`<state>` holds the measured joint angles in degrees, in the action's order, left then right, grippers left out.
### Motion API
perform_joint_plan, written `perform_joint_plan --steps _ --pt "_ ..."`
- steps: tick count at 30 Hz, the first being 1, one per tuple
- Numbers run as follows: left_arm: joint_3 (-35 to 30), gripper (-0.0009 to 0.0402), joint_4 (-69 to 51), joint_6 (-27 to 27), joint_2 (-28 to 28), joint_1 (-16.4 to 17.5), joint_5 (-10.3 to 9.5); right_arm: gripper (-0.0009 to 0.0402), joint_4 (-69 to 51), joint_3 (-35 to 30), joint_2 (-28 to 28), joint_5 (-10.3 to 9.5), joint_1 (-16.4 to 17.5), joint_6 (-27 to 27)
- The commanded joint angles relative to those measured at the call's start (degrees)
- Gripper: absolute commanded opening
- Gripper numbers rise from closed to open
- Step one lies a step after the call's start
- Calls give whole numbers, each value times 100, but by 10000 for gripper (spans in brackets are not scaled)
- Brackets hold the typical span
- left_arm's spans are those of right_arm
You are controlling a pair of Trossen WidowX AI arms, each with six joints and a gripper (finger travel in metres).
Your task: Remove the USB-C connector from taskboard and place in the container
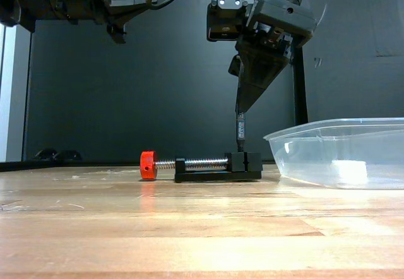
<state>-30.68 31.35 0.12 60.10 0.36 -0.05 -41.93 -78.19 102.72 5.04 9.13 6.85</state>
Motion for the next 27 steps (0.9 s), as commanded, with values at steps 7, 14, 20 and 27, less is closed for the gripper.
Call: perform_joint_plan --steps 7,14,20,27 --pt "-2 0 0 0 2 0 2 12 37 7 -4 2 -4 -72" --pt "-2 0 0 0 2 0 2 0 55 7 -4 4 -15 -72" --pt "-2 0 0 0 2 0 2 0 57 7 -7 4 -13 -72" --pt "-2 0 0 0 2 2 2 0 52 -15 -52 -2 -13 -72"
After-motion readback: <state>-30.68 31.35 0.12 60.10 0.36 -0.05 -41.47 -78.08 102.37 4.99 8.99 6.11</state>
